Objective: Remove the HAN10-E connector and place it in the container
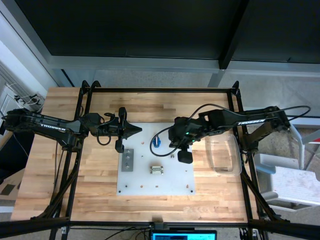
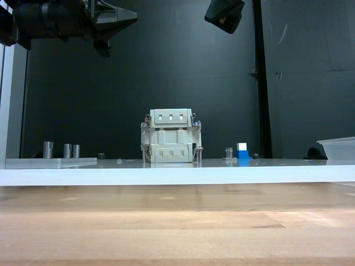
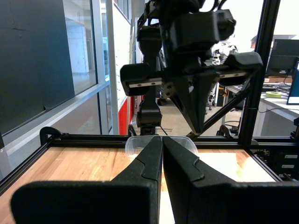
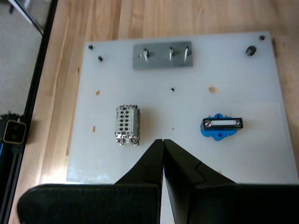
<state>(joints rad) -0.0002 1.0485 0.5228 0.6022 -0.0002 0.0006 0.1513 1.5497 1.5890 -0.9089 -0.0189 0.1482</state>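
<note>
Hovering over the board's (image 1: pixel 170 184) far right, the right gripper (image 1: pixel 184 157) is clenched empty; the left gripper (image 1: pixel 139 128) likewise, far left. The connector (image 1: pixel 157 170) sits on the board's near half, the tub (image 1: pixel 224 156) just right.

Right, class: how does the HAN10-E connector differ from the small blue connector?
The HAN10-E connector is grey-beige, the blue connector blue. The HAN10-E connector stands taller than the blue connector. It sits near the white board's near edge, the blue connector farther back. Both stand on the board, untouched: the left pincer hangs shut over its far-left corner, the right pincer shut over its right side.
</note>
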